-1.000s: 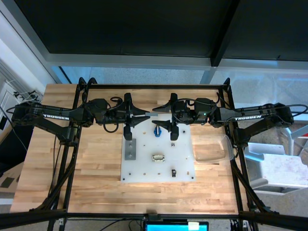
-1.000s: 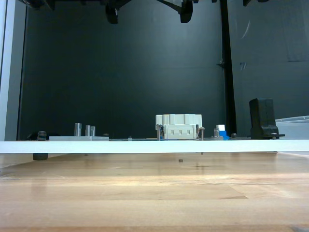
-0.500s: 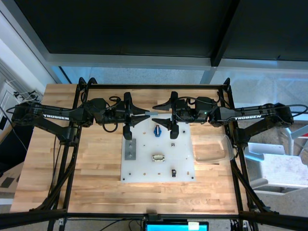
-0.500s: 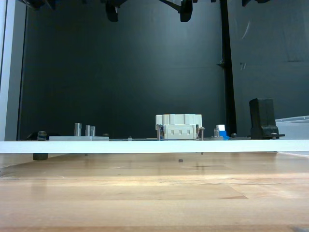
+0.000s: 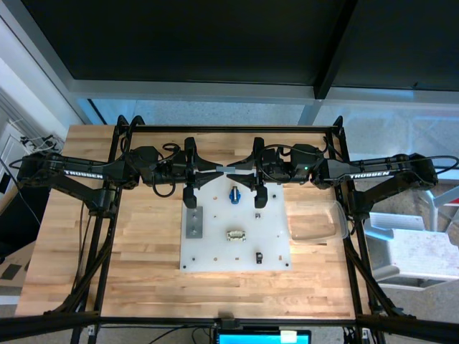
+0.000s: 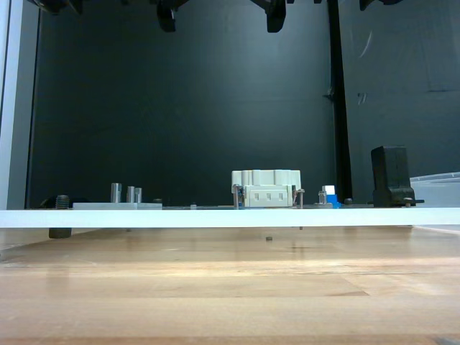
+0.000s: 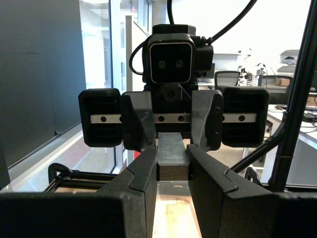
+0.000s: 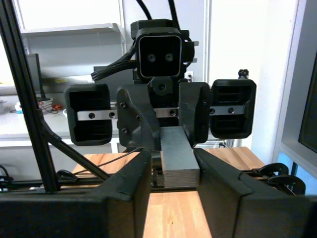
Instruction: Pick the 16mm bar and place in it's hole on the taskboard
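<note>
High view: the 16mm bar point(image 5: 229, 170) is held level, well clear of the taskboard point(image 5: 215, 254), with the left gripper point(image 5: 217, 170) clamped on one end and the right gripper point(image 5: 242, 170) clamped on the other. Low view: only the grippers' undersides are seen at the upper edge (the bar is out of frame). Left wrist view: the fingers point(image 7: 143, 173) are closed flat against the bar. Right wrist view: the same grip is shown. Picking is judged done; seating in its hole is left. "TROSSEN" is read on the left arm point(image 5: 79, 172) and the right arm point(image 5: 369, 174).
</note>
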Available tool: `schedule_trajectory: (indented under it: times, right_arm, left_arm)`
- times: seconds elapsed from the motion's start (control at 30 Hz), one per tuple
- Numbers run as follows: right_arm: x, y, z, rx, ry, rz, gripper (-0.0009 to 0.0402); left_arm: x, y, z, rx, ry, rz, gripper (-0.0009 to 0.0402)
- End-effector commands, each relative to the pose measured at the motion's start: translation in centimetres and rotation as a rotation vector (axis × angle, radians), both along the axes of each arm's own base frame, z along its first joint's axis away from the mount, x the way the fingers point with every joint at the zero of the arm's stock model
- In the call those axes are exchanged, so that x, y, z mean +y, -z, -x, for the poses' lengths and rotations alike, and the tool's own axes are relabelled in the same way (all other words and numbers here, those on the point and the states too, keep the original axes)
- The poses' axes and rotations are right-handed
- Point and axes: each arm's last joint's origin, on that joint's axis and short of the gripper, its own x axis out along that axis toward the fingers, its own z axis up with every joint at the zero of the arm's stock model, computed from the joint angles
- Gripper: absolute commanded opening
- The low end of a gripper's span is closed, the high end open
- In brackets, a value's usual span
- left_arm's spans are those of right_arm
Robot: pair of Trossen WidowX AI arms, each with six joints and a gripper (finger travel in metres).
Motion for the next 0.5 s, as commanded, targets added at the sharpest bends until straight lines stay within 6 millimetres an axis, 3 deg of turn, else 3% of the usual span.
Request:
schedule_trajectory:
  times: [0.03, 0.5]
  right_arm:
    - [0.01, 0.0, -0.03, 0.0, -0.001, 0.0, 0.0086]
    - [0.01, 0.02, -0.03, 0.002, 0.001, 0.006, 0.0018]
  left_arm:
    - [0.0, -0.01, 0.0, 0.0, 0.0, 0.0, 0.0014]
    - [0.0, 0.01, 0.0, 0.001, 0.001, 0.003, 0.0018]
